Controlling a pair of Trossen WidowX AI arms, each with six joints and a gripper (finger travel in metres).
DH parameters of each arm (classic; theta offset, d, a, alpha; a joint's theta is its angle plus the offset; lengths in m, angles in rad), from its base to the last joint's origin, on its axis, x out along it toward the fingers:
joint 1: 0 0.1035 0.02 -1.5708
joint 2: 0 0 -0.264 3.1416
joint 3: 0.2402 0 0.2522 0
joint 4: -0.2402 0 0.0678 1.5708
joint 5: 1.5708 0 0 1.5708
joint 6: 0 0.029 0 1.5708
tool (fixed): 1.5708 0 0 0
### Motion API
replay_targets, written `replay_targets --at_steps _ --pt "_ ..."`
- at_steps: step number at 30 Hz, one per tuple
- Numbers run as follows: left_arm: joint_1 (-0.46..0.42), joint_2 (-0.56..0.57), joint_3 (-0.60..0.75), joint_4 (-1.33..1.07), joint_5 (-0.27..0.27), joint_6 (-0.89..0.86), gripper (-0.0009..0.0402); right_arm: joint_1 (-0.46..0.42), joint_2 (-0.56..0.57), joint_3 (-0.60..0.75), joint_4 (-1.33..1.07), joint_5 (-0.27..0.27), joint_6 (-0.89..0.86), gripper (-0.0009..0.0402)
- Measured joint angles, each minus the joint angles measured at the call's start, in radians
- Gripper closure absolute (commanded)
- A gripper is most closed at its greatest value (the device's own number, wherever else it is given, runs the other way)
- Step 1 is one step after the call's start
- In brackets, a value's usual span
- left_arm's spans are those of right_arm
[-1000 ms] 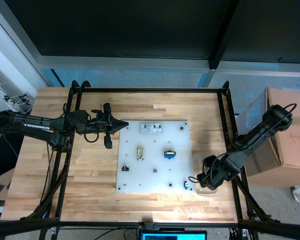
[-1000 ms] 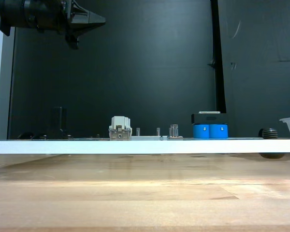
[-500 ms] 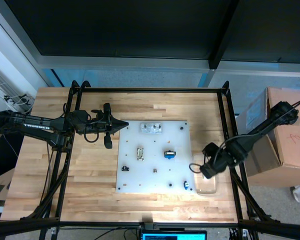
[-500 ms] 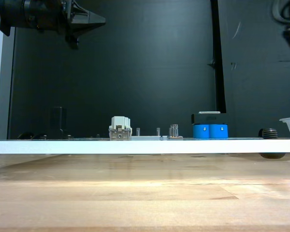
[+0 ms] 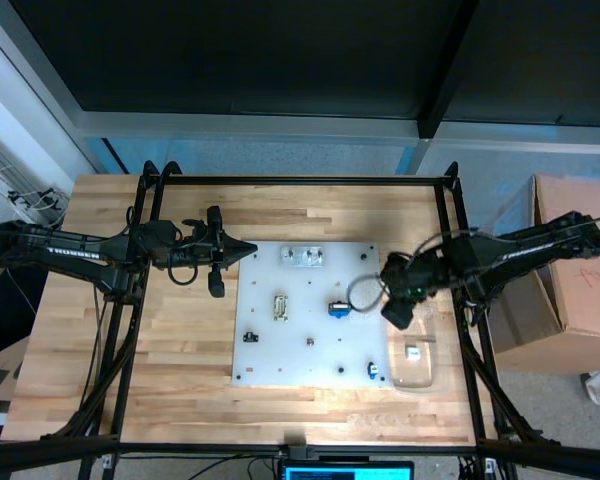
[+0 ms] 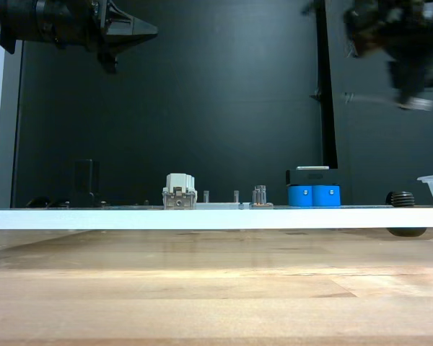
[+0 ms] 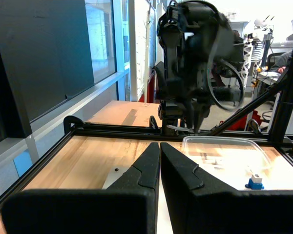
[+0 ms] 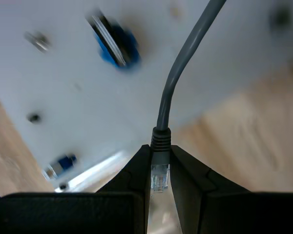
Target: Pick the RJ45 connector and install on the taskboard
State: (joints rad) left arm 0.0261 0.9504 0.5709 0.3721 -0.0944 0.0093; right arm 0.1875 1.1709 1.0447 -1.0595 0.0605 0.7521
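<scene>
- Jaws: the right gripper (image 5: 398,305) is clamped on the plug (image 8: 159,174), which lies lengthwise between its fingers, clear of the board. The left gripper (image 5: 242,250) has its jaws pressed together on nothing.
- Table (image 5: 180,340): fills the middle of the high view.
- Board (image 5: 280,350): white, at centre.
- Right gripper: right of centre, over the board's right edge, and at upper right in the low view.
- Left gripper: left of centre, by the board's upper left corner.
- Bin (image 5: 425,375): clear, just right of the board.
- Cable (image 8: 185,63): grey, leaves the plug.

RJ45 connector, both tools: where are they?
RJ45 connector (image 8: 159,176): right wrist view, clear plug, held.
right tool (image 8: 159,149): right wrist view, between fingertips, at taskboard (image 5: 270,350) edge.
left tool (image 7: 159,146): left wrist view, between fingertips, over taskboard.
</scene>
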Motion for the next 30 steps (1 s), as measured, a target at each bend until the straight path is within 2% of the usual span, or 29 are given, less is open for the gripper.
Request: replay_targets --at_steps 2,3,10,14,16,21,23,26,30 --pt "0.0 0.0 0.0 0.0 0.0 0.0 0.0393 -0.052 0.0 0.009 0.068 -0.006 -0.13 0.0386" --pt "0.0 0.0 0.0 0.0 0.0 0.0 0.0393 -0.08 0.0 0.01 0.104 -0.025 -0.187 0.0386" --pt "0.0 0.0 0.0 0.002 0.0 0.0 0.0393 -0.28 0.047 0.011 0.334 -0.257 -0.488 0.0394" --pt "0.0 0.0 0.014 0.004 0.0 0.0 0.0393 -0.348 0.105 0.011 0.47 -0.405 -0.625 0.0392" --pt "0.0 0.0 0.026 0.006 -0.001 0.0 0.0393 -0.369 0.141 0.02 0.529 -0.46 -0.667 0.0394" --pt "0.0 0.0 0.056 0.021 -0.011 -0.002 0.0393 -0.383 0.262 0.124 0.544 -0.475 -0.773 0.0394" --pt "0.0 0.0 0.058 0.019 -0.014 -0.008 0.0393 -0.384 0.315 0.185 0.544 -0.5 -0.811 0.0393" --pt "0.001 0.0 0.058 0.004 0.03 0.028 0.0385 -0.387 0.385 0.28 0.542 -0.535 -0.853 0.0394" --pt "0.001 0.0 0.058 0.001 0.089 0.088 0.0347 -0.404 0.455 0.377 0.546 -0.629 -0.914 0.0393"
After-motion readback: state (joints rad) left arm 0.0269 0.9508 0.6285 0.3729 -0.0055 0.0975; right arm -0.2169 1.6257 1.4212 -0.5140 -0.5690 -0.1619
